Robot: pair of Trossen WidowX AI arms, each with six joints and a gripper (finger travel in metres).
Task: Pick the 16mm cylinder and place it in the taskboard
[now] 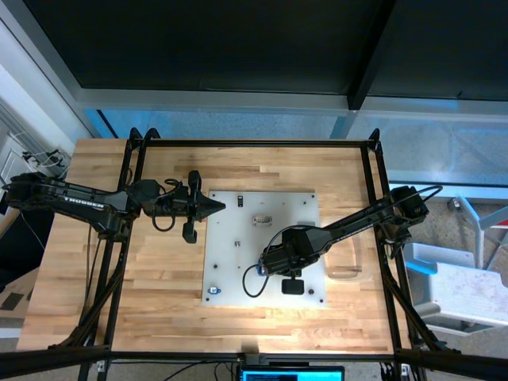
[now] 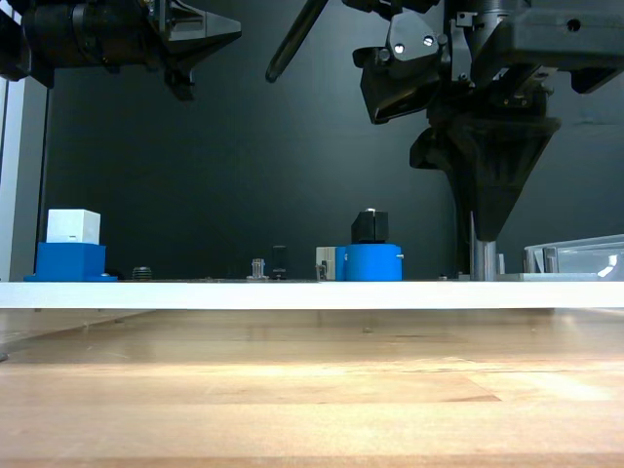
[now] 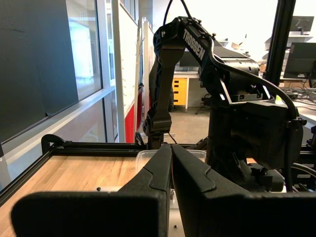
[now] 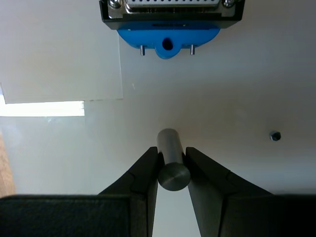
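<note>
In the low view, the short silvery metal 16mm cylinder (image 2: 485, 261) is seen standing upright, its long axis vertical and its lower end at the surface of the large flat white taskboard (image 2: 195, 293). Its top is pinched in the downward-pointing black right end effector (image 2: 485, 236), while the black left end effector (image 2: 234, 32) is held high above the board's other side. In the right wrist view, the peg is gripped between two black fingers (image 4: 143, 170) opened only to its width, near a blue fitting (image 4: 168, 43) carrying a silver connector (image 4: 173, 6). In the left wrist view, the left fingers are pressed together with nothing held, and "TROSSEN" can be read on the right arm (image 3: 170, 74). In the high view, the board is shown lying on the wooden counter (image 1: 119, 278) beside a clear plastic tray (image 1: 349, 266).
</note>
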